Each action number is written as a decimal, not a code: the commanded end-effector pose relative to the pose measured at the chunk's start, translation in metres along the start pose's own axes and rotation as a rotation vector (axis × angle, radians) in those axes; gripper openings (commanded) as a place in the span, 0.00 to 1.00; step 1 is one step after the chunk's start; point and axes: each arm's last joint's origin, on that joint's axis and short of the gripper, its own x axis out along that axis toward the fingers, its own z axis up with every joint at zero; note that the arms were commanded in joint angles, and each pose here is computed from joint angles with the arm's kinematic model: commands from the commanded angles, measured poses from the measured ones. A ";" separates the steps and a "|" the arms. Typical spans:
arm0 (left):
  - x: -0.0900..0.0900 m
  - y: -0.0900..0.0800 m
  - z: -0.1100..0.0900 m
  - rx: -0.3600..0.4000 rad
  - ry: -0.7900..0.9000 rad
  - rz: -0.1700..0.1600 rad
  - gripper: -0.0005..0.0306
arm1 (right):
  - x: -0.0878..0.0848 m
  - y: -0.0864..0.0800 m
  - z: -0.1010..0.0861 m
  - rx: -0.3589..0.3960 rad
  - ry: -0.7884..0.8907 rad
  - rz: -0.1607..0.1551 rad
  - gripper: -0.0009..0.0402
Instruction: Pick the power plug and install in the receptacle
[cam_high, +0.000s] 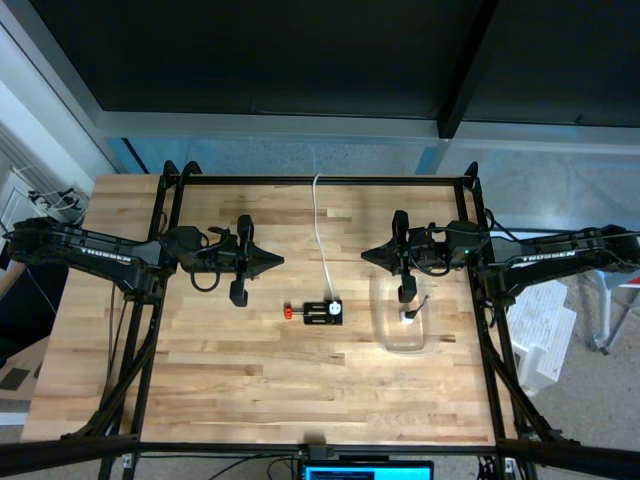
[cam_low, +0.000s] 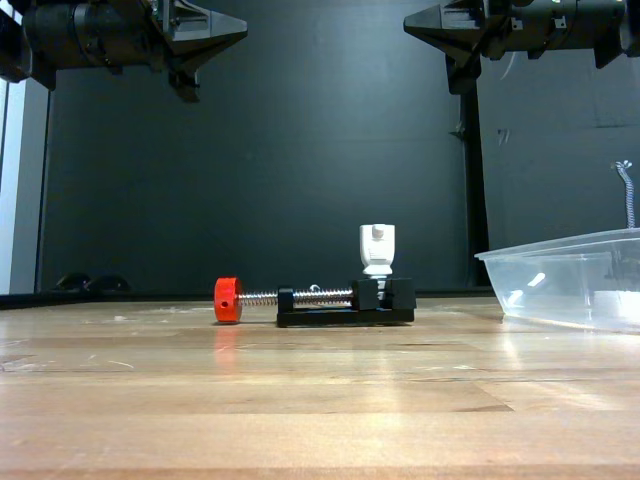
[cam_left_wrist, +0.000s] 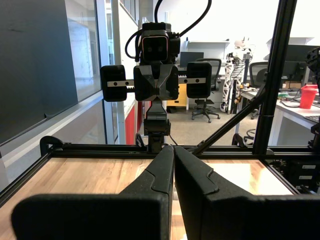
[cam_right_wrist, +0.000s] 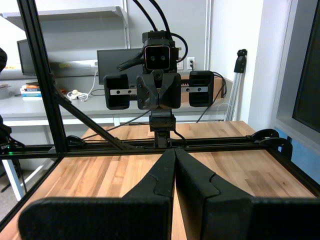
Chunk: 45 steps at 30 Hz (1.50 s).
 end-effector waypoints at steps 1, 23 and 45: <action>0.000 0.000 0.000 0.000 0.000 0.000 0.02 | 0.000 0.000 0.000 0.000 0.000 0.000 0.02; 0.000 0.000 0.000 0.000 0.000 0.000 0.02 | -0.012 0.002 0.011 0.021 0.106 0.008 0.02; 0.000 0.000 0.000 0.000 0.000 0.001 0.02 | -0.056 0.013 0.014 0.011 0.659 0.047 0.02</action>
